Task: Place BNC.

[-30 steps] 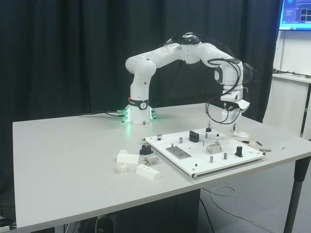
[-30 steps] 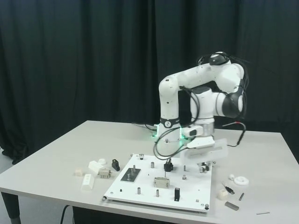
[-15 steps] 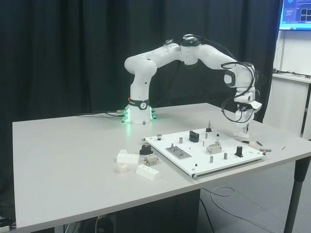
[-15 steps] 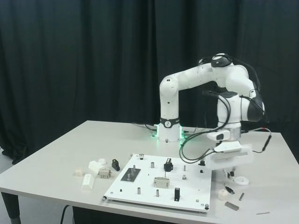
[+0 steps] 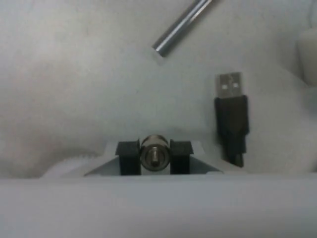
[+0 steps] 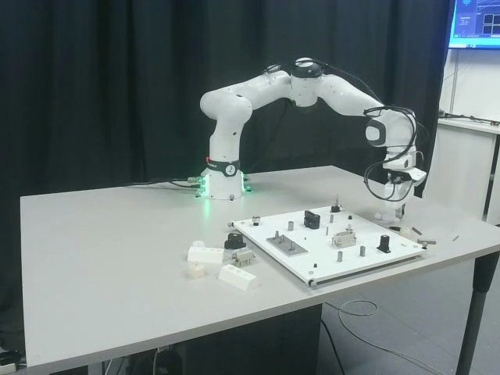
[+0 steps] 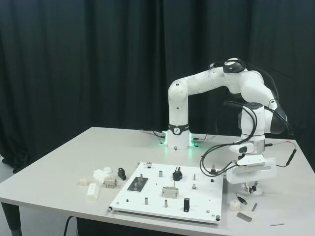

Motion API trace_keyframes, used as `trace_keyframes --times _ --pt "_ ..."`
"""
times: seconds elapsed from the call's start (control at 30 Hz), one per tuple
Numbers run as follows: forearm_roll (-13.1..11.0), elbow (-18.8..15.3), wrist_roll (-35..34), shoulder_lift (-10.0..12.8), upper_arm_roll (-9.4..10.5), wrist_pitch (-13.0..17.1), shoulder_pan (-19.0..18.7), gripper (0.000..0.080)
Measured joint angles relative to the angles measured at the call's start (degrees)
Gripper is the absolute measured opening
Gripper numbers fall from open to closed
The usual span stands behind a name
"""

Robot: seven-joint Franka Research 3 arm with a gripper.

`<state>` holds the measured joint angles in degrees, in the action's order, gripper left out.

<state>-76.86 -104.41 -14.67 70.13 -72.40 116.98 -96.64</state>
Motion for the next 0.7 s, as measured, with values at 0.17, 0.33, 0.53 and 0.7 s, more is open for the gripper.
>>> trace_keyframes --times 0.17,0.33,0.53,0.7 --pt "0.31 0.59 -0.58 0.00 0.12 -0.01 0.04 0.0124" --pt "0.83 1.09 -1.30 0.00 0.24 -0.29 0.14 0.0197" --pt "1.32 1.77 -1.97 0.00 0.27 -0.55 0.38 0.0515" --pt "1.70 2.16 -2.03 0.00 0.27 -0.56 0.55 0.0515"
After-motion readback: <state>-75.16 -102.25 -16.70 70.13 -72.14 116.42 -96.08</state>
